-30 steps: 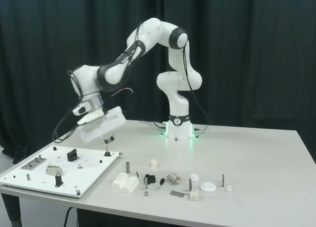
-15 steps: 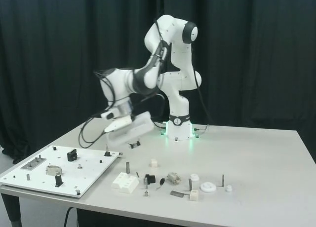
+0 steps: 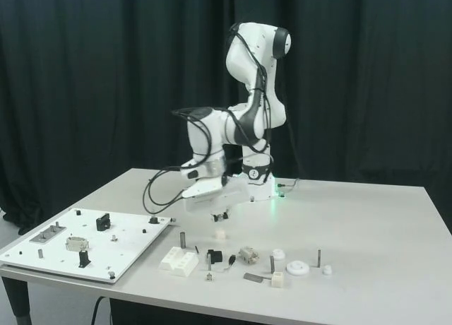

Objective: Place bolt 4.

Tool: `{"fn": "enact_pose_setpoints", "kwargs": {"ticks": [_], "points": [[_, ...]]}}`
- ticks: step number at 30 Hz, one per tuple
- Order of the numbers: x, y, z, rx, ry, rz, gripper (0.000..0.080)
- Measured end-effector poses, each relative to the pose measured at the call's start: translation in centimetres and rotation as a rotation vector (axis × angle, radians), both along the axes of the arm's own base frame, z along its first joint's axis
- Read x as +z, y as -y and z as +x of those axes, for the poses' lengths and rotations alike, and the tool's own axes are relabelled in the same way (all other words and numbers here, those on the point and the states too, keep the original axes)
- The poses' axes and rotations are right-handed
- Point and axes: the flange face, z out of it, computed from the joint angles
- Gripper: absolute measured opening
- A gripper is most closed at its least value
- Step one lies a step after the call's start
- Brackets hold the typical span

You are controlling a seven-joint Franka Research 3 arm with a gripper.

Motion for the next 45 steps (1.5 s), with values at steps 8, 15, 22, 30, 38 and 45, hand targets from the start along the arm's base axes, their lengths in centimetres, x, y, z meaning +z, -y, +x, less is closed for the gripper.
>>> {"fn": "enact_pose_setpoints", "kwargs": {"ticks": [8,15,22,30,38,45], "points": [[-2.0,-2.4,-1.3,0.003,0.05,-0.055,0.0239],[-3.7,-3.5,-2.6,0.02,0.063,-0.07,0.0239],[-4.8,-4.3,-3.2,0.04,0.052,-0.078,0.0239],[-6.2,-5.1,-3.3,0.061,0.053,-0.096,0.0239],[-7.5,-5.7,-3.2,0.058,0.063,-0.096,0.0238],[-8.3,-5.9,-3.2,0.04,0.056,-0.078,0.0238]]}}
